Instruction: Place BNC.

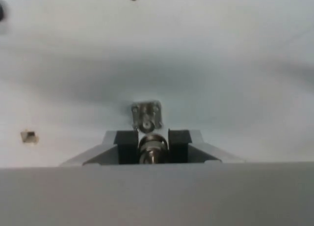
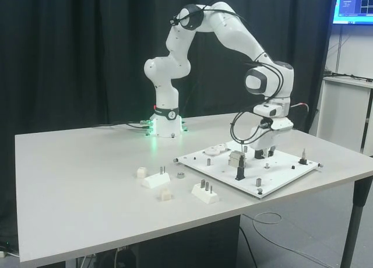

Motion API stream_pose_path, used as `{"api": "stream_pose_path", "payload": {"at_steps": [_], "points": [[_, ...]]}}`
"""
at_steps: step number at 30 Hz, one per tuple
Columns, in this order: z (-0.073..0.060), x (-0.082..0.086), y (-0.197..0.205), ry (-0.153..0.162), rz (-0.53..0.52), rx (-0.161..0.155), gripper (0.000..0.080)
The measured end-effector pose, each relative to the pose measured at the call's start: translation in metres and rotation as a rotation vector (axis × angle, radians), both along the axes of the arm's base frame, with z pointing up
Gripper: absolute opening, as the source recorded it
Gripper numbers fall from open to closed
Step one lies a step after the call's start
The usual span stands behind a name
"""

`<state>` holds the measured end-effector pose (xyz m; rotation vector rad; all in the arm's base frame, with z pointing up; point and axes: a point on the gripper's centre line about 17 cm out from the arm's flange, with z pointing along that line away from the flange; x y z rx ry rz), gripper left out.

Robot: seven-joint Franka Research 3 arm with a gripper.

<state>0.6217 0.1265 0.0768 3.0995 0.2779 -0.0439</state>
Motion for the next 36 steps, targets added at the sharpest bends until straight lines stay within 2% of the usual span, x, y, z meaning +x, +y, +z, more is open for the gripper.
{"api": "stream_pose_path", "payload": {"at_steps": [6,12,36], "points": [[0.018,0.002,-0.007,-0.007,-0.034,-0.003,0.0125],[0.028,0.004,-0.011,-0.016,-0.058,-0.003,0.0125],[0.034,0.011,-0.017,-0.036,-0.125,-0.006,0.0125]]}}
